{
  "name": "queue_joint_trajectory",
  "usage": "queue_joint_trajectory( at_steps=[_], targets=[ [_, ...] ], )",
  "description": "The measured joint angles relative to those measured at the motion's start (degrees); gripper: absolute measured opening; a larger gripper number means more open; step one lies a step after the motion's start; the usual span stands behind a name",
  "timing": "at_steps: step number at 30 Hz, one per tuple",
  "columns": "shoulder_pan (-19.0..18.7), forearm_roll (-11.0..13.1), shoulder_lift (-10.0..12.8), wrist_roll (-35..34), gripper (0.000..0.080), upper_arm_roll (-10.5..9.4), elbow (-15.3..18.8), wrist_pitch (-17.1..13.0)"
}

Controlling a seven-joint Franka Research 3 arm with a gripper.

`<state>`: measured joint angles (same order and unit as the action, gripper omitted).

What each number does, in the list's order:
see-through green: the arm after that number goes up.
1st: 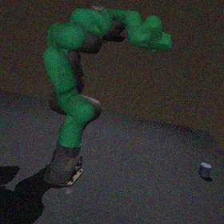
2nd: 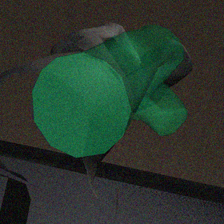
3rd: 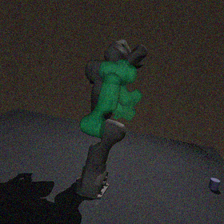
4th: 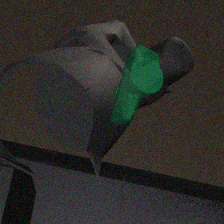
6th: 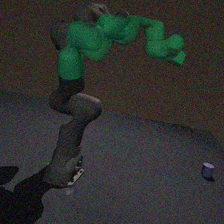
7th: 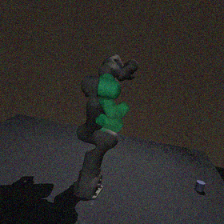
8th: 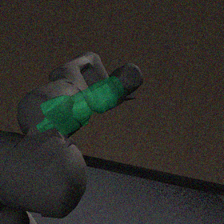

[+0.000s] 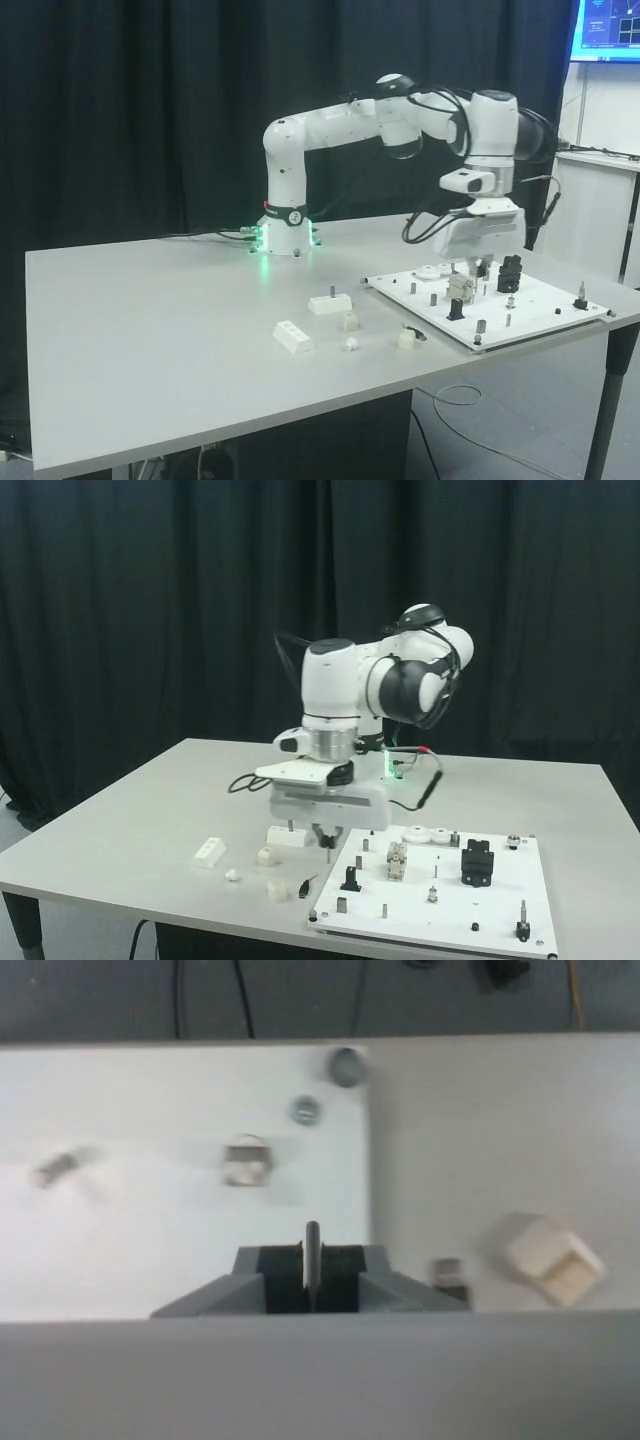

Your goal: Insert round peg 1.

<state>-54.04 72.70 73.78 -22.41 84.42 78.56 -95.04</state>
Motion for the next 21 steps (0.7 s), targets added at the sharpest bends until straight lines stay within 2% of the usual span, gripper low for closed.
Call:
queue_joint_trajectory(
  at_steps=[6,21],
  targets=[
    [-0.37,-0.76,-0.01,-4.75,0.0031,-1.24,-3.35,-0.56],
    [-0.28,-5.26,-0.05,-14.76,0.0031,-5.81,-10.49,-3.45]
  ],
)
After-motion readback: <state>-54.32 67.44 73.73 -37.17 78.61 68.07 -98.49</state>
